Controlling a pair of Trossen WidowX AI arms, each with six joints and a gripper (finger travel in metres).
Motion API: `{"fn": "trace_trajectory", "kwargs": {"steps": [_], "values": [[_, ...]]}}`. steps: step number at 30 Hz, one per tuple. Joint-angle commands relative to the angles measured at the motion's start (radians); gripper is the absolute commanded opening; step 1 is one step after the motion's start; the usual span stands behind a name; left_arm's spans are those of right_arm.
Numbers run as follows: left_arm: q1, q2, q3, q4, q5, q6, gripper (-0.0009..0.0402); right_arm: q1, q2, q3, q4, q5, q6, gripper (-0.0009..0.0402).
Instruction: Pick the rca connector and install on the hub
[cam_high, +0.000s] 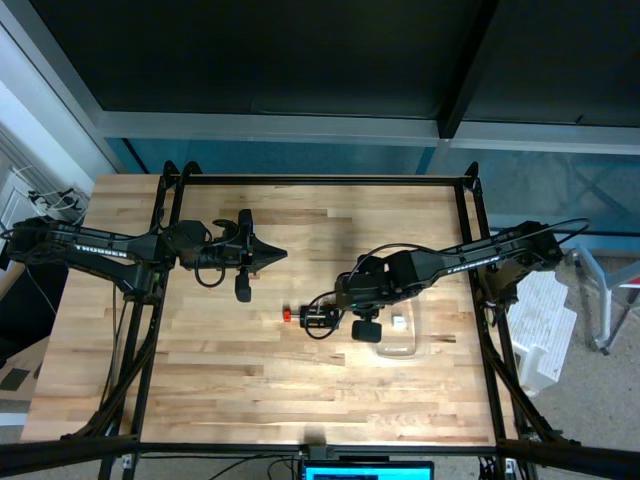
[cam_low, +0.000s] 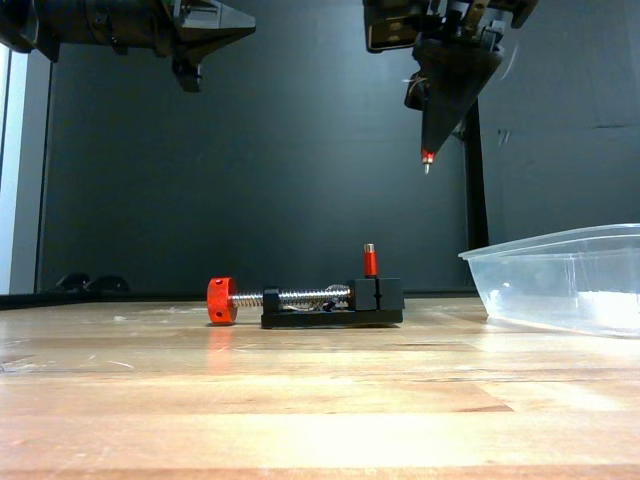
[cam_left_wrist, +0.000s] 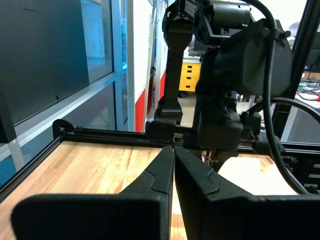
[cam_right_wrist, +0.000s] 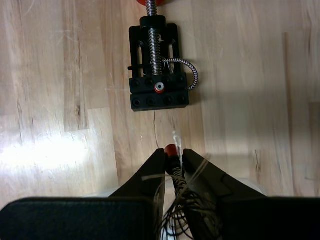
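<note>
The right pincer (cam_low: 428, 152) grips the connector (cam_low: 427, 158) high up, near the hub (cam_low: 335, 303) on the surface (cam_low: 300, 400). The left pincer (cam_left_wrist: 173, 148), squeezed together, hangs well apart.

The left arm (cam_high: 100, 252) and right arm (cam_high: 465, 262) are matte black, with white TROSSEN lettering on their links. Black cables (cam_high: 207, 280) loop beside the wrists. The left tool (cam_high: 280, 254), over the desk's (cam_high: 250, 380) left half, and the right tool (cam_low: 428, 152), above mid-desk, taper to wedge-shaped black fingers.

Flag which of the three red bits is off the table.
The rca connector, held in midair by the right gripper. The red knob and red post sit on the hub. Left gripper hangs high at left, shut.
</note>
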Motion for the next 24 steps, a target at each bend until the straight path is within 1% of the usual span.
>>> {"fn": "trace_trajectory", "kwargs": {"steps": [1, 16, 24], "values": [[0.0, 0.0, 0.0, 0.0, 0.0, 0.0, 0.0, 0.0, 0.035, 0.029, 0.001, 0.002, 0.0, 0.0], [0.0, 0.0, 0.0, 0.0, 0.0, 0.0, 0.0, -0.019, 0.205, 0.188, -0.038, 0.0, 0.0, 0.0], [0.0, 0.0, 0.0, 0.0, 0.0, 0.0, 0.0, -0.027, 0.25, 0.192, -0.037, -0.001, -0.017, 0.0]]}}
